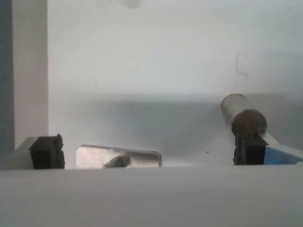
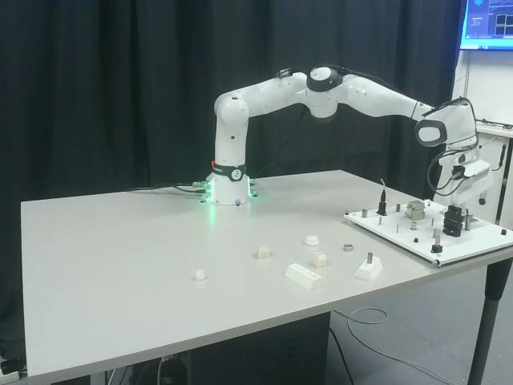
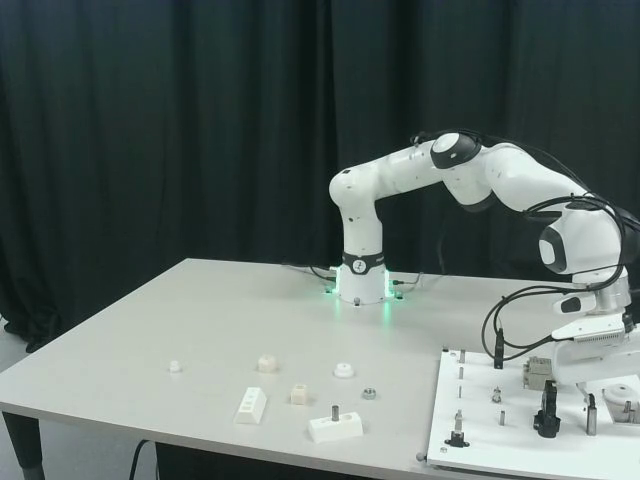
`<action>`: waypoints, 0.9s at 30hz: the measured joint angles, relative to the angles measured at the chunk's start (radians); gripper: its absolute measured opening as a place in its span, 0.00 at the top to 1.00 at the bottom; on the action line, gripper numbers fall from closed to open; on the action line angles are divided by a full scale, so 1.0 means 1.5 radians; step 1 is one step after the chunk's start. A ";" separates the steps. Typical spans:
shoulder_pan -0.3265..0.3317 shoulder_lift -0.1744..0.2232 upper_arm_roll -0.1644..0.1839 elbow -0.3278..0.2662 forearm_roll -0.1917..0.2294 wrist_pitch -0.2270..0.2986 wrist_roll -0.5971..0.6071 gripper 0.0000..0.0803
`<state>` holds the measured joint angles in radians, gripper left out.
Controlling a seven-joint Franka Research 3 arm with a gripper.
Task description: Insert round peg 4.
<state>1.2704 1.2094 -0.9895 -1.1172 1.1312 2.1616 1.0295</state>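
Fingers [image 1: 147, 151] spread wide; round peg [image 1: 244, 118] seen against one. Six small parts [image 2: 304, 275] counted on bench [image 2: 120, 249], beside white board [image 2: 473, 245].

**Two room cameras and one wrist camera**

The first room view stands off a table [image 2: 120, 241] corner, slightly above it, facing the black curtain [image 2: 104, 88]; the arm's base [image 2: 228, 188] sits far back and the white board [image 2: 433, 233] at the right edge. The second room view looks straight across the table's long front edge from about the same height, a little farther off (the board [image 3: 530, 440] is cut by the frame's lower right). Both share base, arm [image 3: 470, 175], board and the small loose parts [image 3: 335, 427]. The wrist view sits very close over the white board [image 1: 156, 56], looking past the fingertips [image 1: 47, 152].
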 joint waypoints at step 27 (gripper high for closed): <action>0.006 0.003 0.000 -0.004 0.000 0.018 0.000 0.00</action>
<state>1.2793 1.2136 -0.9891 -1.1230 1.1310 2.1892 1.0300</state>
